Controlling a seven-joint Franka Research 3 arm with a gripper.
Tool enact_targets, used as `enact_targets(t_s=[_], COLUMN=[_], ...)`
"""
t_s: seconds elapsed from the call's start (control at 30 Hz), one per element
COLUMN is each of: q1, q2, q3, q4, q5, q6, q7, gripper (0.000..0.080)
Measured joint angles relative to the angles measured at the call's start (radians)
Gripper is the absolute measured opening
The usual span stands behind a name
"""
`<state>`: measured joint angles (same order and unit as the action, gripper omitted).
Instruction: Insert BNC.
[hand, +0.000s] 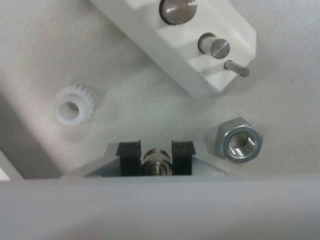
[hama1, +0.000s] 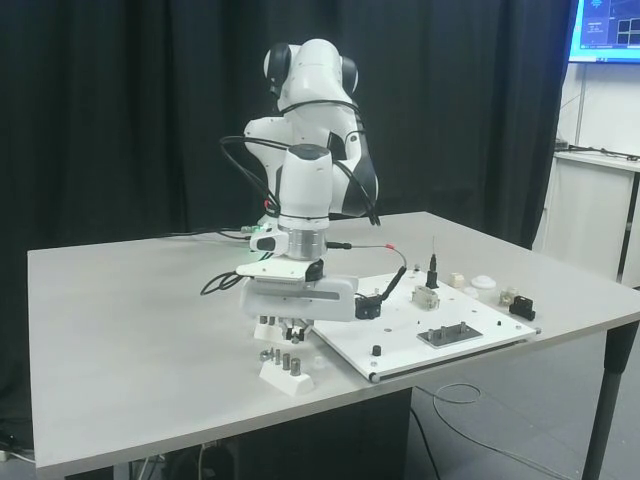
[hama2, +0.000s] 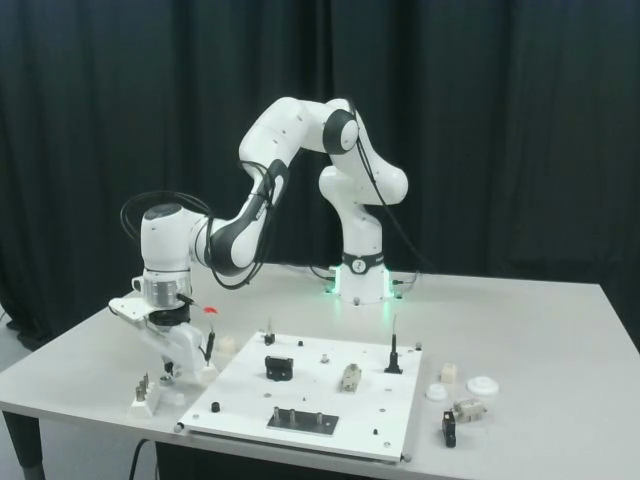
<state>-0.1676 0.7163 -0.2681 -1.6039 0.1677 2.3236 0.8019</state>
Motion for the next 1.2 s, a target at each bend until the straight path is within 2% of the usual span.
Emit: enact_targets(t_s=[0.57,0.8,1.2], q1=[0.001,0.008,0.03], q2=[-0.001,-0.015,-0.069], q3=[-0.002,-0.002,-0.003], q4=[0.01,0.01,0.0], q5=[0.0,0.0,-0.001], q6=[0.0,-0.004,-0.077], q7=[0.001,-0.022,-0.08], gripper=[0.0126,0.0126,0.0126])
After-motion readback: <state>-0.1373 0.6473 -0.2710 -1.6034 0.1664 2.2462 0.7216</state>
